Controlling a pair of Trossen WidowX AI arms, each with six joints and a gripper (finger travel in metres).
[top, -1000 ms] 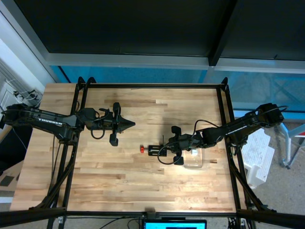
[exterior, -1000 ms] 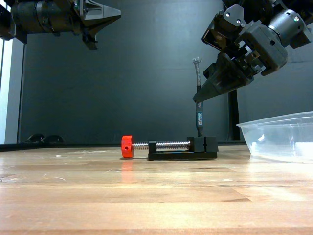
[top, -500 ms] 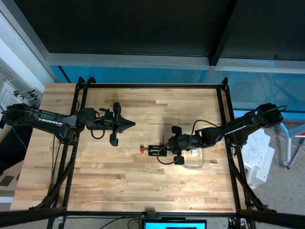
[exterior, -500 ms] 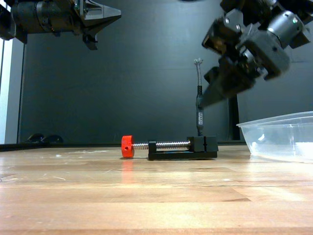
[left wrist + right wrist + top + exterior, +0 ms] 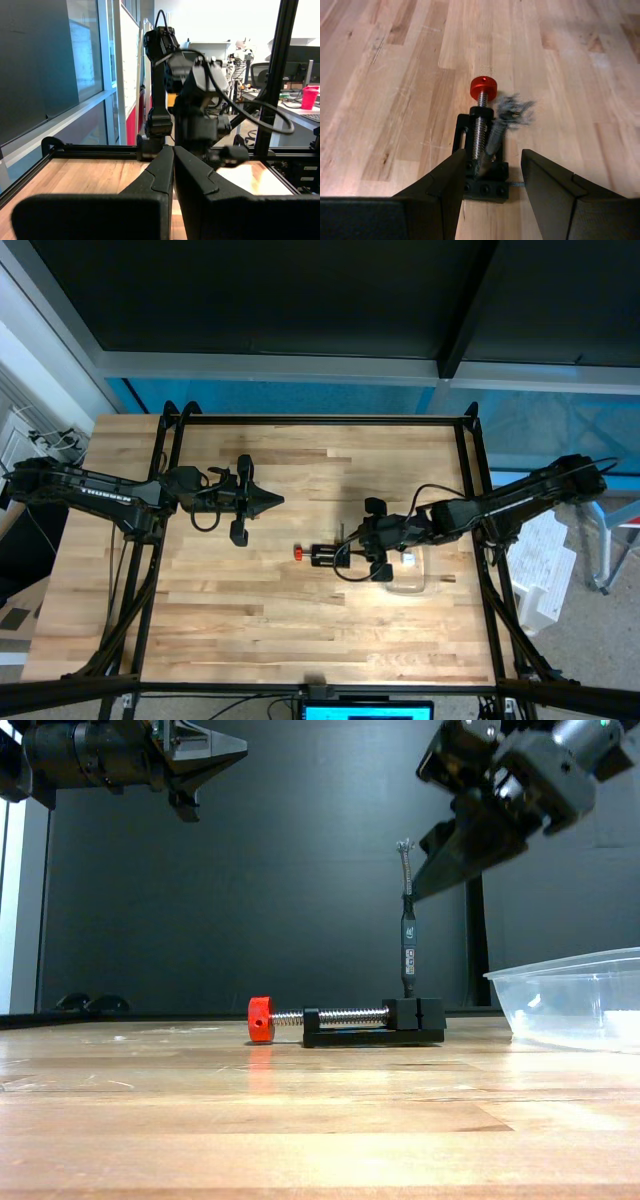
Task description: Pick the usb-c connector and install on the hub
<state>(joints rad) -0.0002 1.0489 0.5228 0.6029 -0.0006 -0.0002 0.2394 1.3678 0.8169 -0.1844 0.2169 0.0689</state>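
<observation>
Connector: a dark piece (image 5: 408,945) with a frayed wire tail (image 5: 403,848). It stands upright out of the hub's right end. Its metal tip is hidden in the block, so it looks seated.
Hub: a black block (image 5: 375,1023) in the middle of the tabletop (image 5: 250,620). Its long axis runs left-right, with the red knob (image 5: 261,1019) at the left end.
Right claw (image 5: 428,885): open and gripping nothing. It hangs high beside the connector's upper part, just to its right.
Key relation: the connector lies below and left of the right claw, with its long axis vertical. In the right wrist view it lines up with the gap between the spread fingers, and neither touches it.
Nearer arm: the right, by far.
Left claw (image 5: 272,500): closed on nothing, raised over the tabletop's left side, well apart.
Dish (image 5: 575,995): clear, just right of the hub.
Judgement: the install looks done, and any move away must clear the wire tail.
</observation>
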